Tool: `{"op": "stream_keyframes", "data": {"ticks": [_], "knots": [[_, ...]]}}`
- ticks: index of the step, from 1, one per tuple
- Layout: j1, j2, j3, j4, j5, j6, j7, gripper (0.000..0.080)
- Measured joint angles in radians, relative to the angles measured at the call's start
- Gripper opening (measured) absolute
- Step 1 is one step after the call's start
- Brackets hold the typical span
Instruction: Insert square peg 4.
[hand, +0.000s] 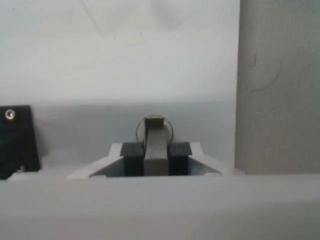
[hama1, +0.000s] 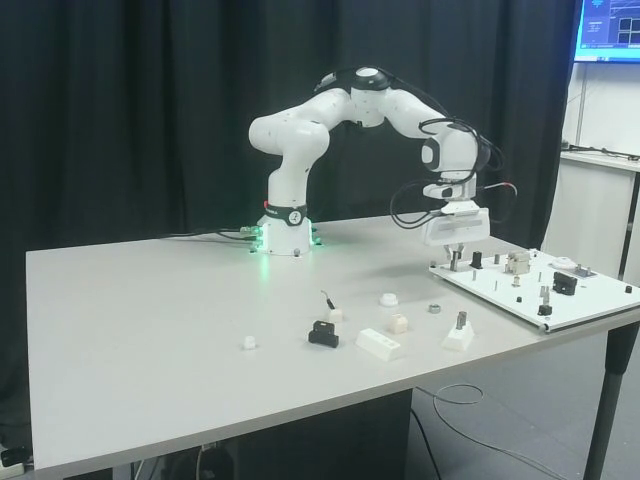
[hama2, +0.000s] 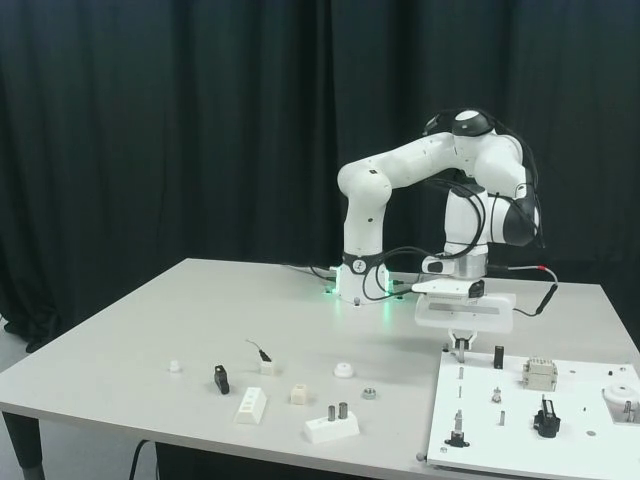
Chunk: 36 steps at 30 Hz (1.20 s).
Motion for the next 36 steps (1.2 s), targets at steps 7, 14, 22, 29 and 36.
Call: {"op": "stream_keyframes", "data": {"ticks": [7,14,22,29,36], "knots": [[0.0,-0.001,0.002,-0.003,0.006,0.007,0.001,0.0098],[0.001,-0.007,0.003,-0.003,0.008,0.009,0.001,0.0098],[0.005,-0.013,0.006,-0.003,0.009,0.019,0.001,0.0098],[0.006,-0.013,0.008,-0.003,0.009,0.031,0.002,0.0098],[0.006,-0.013,0.01,-0.004,0.009,0.04,0.012,0.0098]]}}
